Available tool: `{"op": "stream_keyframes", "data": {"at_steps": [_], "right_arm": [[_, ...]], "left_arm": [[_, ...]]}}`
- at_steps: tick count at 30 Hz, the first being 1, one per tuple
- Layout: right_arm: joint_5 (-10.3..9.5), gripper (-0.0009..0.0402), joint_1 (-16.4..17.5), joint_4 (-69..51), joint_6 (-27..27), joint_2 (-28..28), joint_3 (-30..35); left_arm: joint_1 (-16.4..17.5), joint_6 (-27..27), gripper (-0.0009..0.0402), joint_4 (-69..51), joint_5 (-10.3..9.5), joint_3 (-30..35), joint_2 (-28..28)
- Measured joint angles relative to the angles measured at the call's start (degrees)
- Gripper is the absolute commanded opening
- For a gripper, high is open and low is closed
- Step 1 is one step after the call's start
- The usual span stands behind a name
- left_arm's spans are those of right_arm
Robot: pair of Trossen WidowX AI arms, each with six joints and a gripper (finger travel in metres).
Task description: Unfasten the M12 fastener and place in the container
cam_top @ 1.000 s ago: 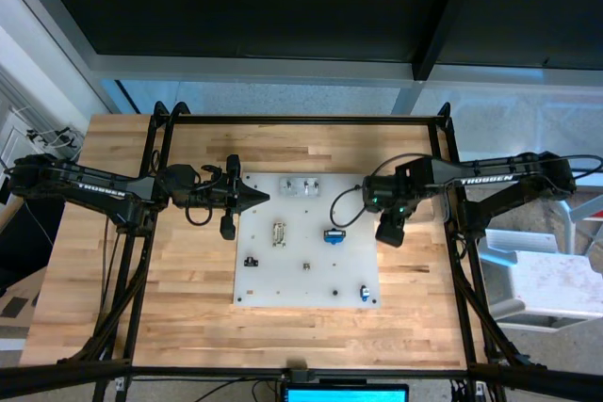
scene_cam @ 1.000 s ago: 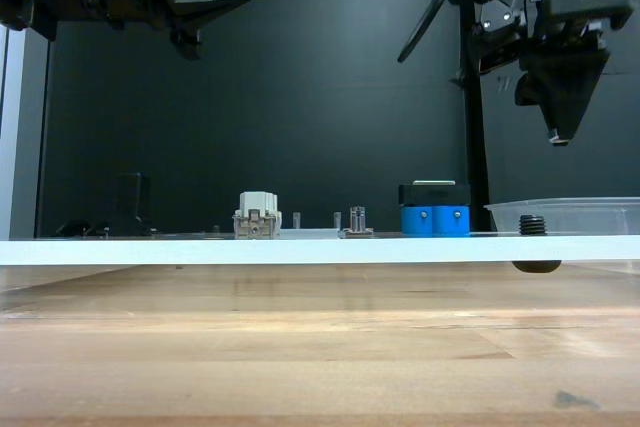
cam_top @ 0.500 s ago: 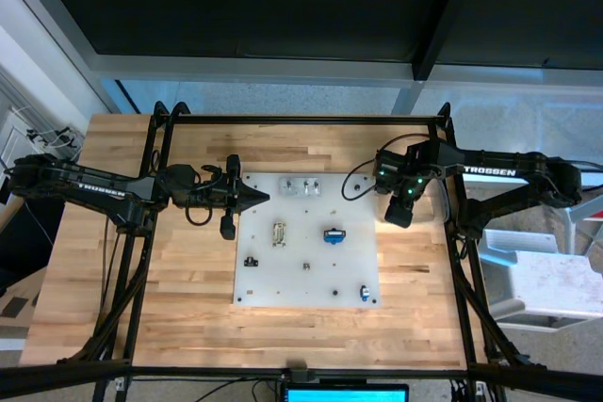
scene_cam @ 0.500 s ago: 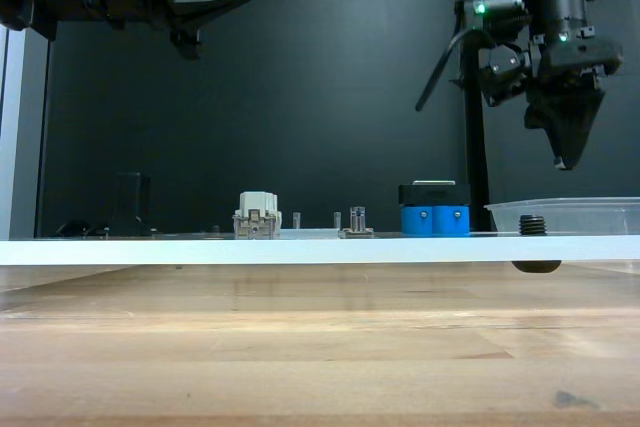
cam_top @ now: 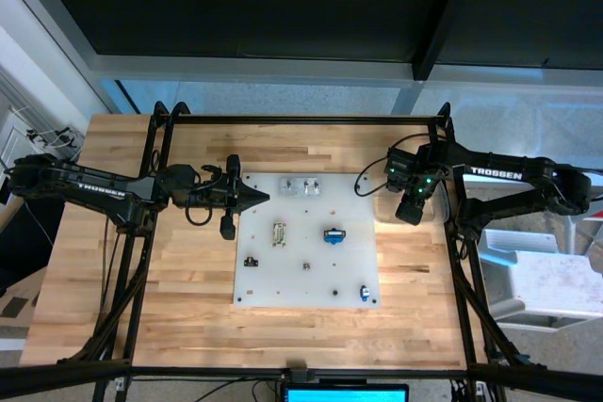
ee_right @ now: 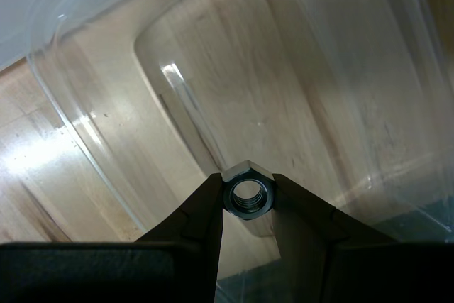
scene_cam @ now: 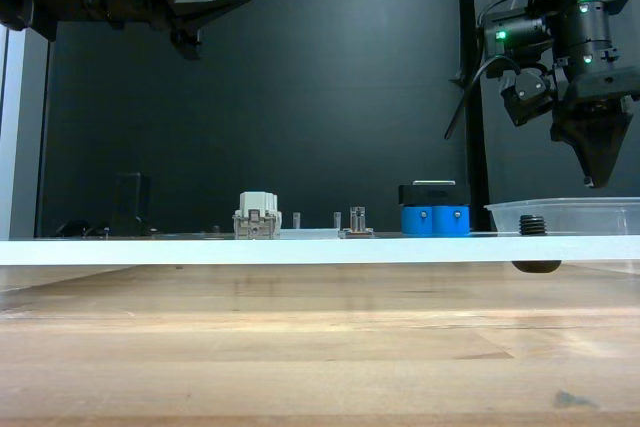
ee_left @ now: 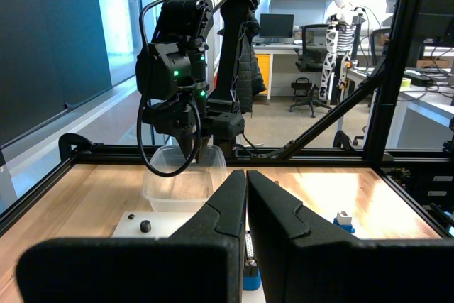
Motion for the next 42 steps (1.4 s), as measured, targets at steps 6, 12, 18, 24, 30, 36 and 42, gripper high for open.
{"op": "stream_keyframes", "data": {"at_steps": [6, 12, 18, 24, 30, 36, 42], "right_arm": [[0.20, 0.0075, 0.0, 0.3, -0.2, 0.0, 0.0], [0.20, 0.0119, 0.0, 0.6, -0.2, 0.0, 0.0], [0.17, 0.0158, 0.0, 0.7, -0.2, 0.0, 0.0], [0.17, 0.0189, 0.0, 0.7, -0.2, 0.0, 0.0], [0.17, 0.0199, 0.0, 0.7, -0.1, 0.0, 0.0], [0.15, 0.0199, 0.0, 0.7, 0.0, 0.0, 0.0], [0.00, 0.0199, 0.0, 0.9, 0.0, 0.0, 0.0]], "left_arm": [[0.0, 0.0, 0.0000, 0.0, 0.02, 0.0, 0.0], [0.0, 0.0, 0.0000, 0.0, 0.00, 0.0, 0.0], [0.0, 0.0, 0.0000, 0.0, 0.00, 0.0, 0.0], [0.0, 0.0, 0.0000, 0.0, 0.00, 0.0, 0.0], [0.0, 0.0, 0.0000, 0.0, 0.00, 0.0, 0.0], [0.0, 0.0, 0.0000, 0.0, 0.00, 0.0, 0.0], [0.0, 0.0, 0.0000, 0.0, 0.00, 0.0, 0.0]]}}
